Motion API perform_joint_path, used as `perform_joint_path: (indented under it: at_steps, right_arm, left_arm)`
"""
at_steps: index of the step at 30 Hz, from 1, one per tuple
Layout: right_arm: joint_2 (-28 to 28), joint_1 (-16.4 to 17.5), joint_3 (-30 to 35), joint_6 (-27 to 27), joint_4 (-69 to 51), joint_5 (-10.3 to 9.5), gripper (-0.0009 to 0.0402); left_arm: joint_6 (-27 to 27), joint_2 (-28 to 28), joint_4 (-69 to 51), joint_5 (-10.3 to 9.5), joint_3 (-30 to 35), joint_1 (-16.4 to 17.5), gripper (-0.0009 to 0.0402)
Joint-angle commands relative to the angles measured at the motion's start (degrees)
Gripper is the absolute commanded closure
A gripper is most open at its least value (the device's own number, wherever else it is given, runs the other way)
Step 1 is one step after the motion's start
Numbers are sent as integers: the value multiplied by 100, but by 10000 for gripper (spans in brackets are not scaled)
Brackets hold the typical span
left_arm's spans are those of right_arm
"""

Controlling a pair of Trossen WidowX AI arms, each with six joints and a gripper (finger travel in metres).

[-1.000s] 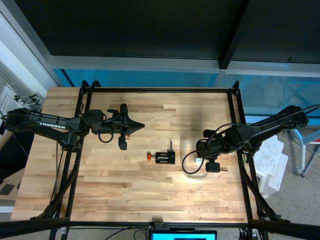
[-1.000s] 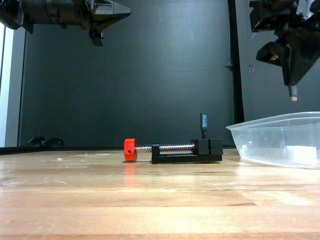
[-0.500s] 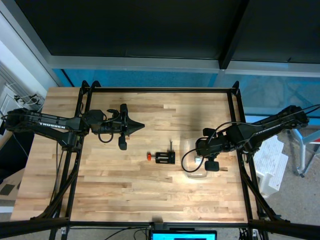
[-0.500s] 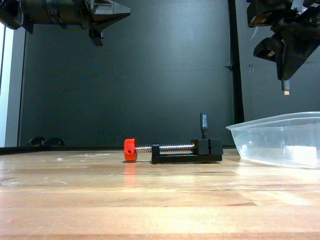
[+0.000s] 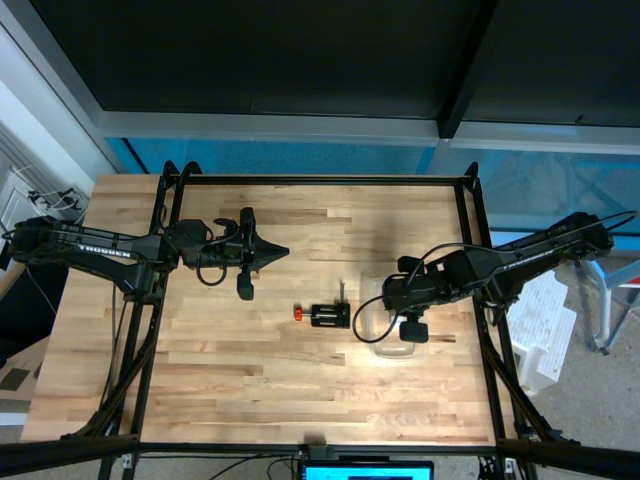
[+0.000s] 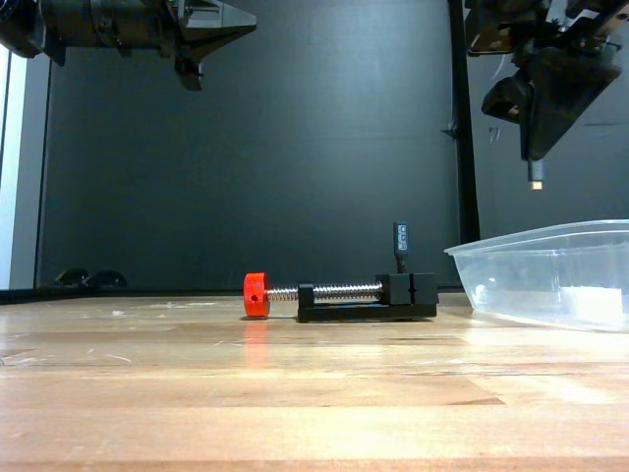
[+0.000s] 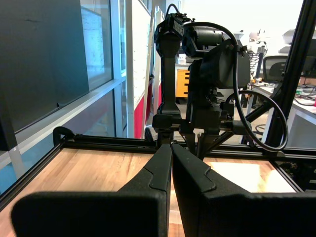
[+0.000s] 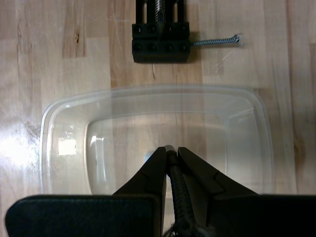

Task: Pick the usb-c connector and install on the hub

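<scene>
The right gripper (image 8: 170,154), clenched on the usb-c connector (image 6: 536,173), has shifted above the clear tray (image 6: 521,258) toward the hub (image 6: 408,293) lying mid-bench (image 5: 250,370). Alignment likely comes next. The left gripper (image 5: 283,251) stays closed, high over the bench's left half.

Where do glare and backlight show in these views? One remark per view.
Right wrist view: glare whitens the table by the tray beneath the right tool, shut on the connector. Left wrist view: a bright background silhouettes the shut left tool, parked high at the table's left. High view: sheen at the tray.
</scene>
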Motion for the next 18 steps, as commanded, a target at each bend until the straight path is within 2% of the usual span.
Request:
perform_joint_path:
  at_steps: [1, 18]
  right_arm:
    - [114, -57, 98, -59, 31, 4, 393]
    - [857, -227, 761, -328, 125, 4, 393]
  left_arm:
    - [2, 2, 0, 0, 0, 0, 393]
    - [2, 2, 2, 0, 0, 0, 393]
